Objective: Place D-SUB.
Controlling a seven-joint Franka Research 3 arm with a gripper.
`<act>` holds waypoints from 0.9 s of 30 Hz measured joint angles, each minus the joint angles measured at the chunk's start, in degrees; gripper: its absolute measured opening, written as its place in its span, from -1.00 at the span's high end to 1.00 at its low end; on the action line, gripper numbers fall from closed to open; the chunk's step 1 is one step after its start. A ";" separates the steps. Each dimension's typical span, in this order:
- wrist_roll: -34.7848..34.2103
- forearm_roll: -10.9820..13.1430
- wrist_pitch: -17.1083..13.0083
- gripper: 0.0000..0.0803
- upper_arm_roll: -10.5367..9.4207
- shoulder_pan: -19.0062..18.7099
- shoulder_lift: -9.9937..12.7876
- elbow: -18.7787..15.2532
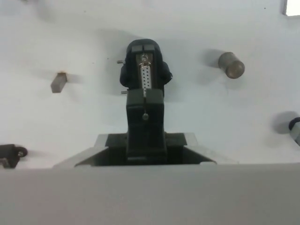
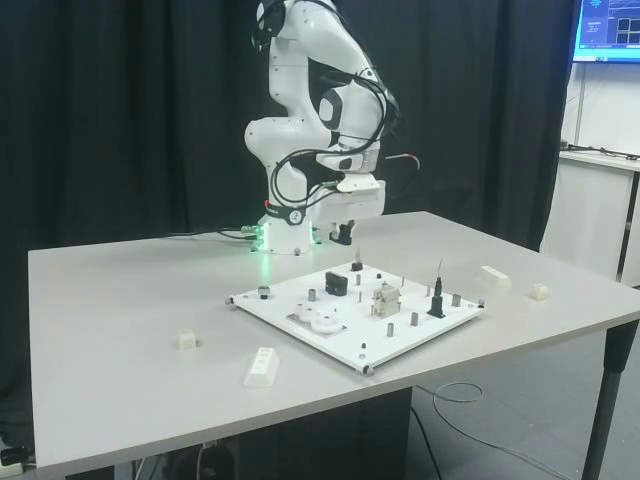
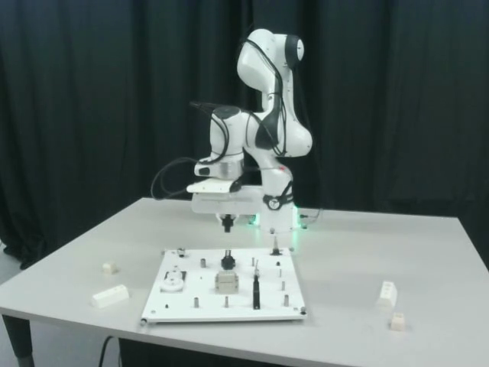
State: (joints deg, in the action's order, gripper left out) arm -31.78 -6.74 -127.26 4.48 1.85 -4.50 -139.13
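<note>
**D-SUB held in tool above the board**

I see the tool (image 1: 146,77) clamped on the D-SUB (image 1: 145,75); wrist view shows the two black fingers (image 1: 145,119) either side of the connector, its pin-hole face turned to the camera, black shell around it; connector sits between the fingertips, off the board.

From the first room view my arm (image 2: 320,110) is folded low over the back of the bench (image 2: 120,300); tool (image 2: 345,234) hangs above the far edge of the white board (image 2: 400,335), not touching it; second room view matches, tool (image 3: 226,222) over the board's (image 3: 172,306) rear part, a clear gap beneath.

Board lies flat on the grey bench, carrying small parts: a black block (image 2: 336,284), a grey box-like fixture (image 2: 386,299), a white round piece (image 2: 320,322), several short pegs (image 2: 414,319), a tall black pin (image 2: 437,296); I can't tell which slot fits the connector.

Wrist view under the tool: white surface; a grey cylinder (image 1: 231,64) off to one side, a small grey block (image 1: 59,82) on the other, both well apart from the connector.

Loose white blocks on the bench: one (image 2: 262,366) near the front edge, a small cube (image 2: 187,340) beside it, two more (image 2: 494,278) past the board's other end.
</note>
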 joint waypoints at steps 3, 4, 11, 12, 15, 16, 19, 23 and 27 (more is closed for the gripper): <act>0.00 0.95 0.14 0.62 -0.18 -0.20 0.00 0.00; 0.00 1.32 0.15 0.62 -0.27 -0.30 0.00 0.00; 0.00 4.73 0.25 0.62 -0.78 -2.46 0.00 0.00; -0.02 5.29 0.25 0.62 -0.90 -2.90 0.00 0.00; -0.90 6.98 0.22 0.62 -1.33 -4.39 0.00 0.11; -1.42 7.37 0.19 0.62 -1.51 -4.88 0.00 0.19; -3.40 8.17 -0.08 0.62 -2.14 -6.45 0.02 0.48; -6.10 8.68 -0.76 0.62 -3.00 -8.68 0.23 0.93; -9.18 8.72 -1.44 0.62 -3.99 -10.80 0.82 1.47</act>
State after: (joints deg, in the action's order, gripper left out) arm -40.95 1.98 -128.70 0.48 -8.95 -3.68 -137.67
